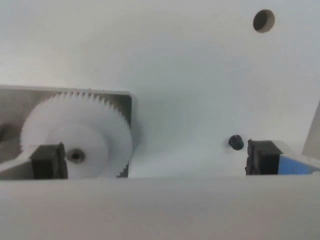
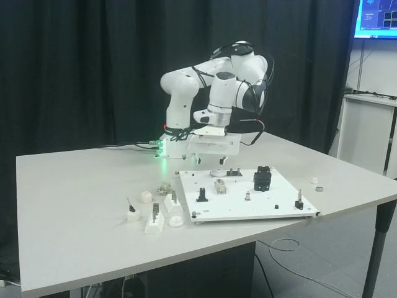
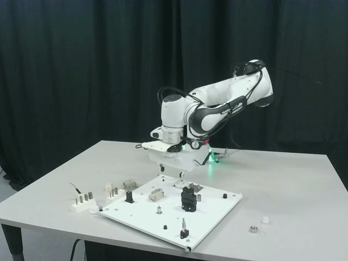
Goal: Pick medium gear.
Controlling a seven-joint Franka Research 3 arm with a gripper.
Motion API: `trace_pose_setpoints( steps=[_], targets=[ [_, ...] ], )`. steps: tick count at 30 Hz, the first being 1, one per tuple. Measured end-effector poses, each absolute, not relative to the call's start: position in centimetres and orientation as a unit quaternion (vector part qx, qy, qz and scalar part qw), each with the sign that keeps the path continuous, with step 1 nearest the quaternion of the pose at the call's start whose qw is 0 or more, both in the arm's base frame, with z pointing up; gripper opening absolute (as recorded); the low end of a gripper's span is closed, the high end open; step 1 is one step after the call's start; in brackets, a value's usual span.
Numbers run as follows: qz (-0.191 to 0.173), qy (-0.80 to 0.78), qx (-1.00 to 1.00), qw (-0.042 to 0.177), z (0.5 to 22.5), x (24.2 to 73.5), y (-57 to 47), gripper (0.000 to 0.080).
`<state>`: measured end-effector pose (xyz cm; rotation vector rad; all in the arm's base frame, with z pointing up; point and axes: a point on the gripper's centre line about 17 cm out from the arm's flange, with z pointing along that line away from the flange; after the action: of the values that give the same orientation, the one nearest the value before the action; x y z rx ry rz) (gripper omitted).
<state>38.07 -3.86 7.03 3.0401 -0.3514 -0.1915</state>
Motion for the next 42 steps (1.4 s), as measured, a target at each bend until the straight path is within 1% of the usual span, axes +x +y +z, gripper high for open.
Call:
trace_pose_setpoints(
  steps=[6,13,30,42],
  targets=[
    [-0.060,-0.109,0.991,0.043,8.0,38.2,-3.9,0.0800],
    [-0.054,-0.109,0.992,0.044,8.5,38.5,-4.0,0.0800],
    [-0.050,-0.103,0.993,0.043,8.9,38.8,-4.2,0.0800],
    [-0.045,-0.098,0.993,0.048,9.0,39.2,-4.6,0.0800]
  ],
)
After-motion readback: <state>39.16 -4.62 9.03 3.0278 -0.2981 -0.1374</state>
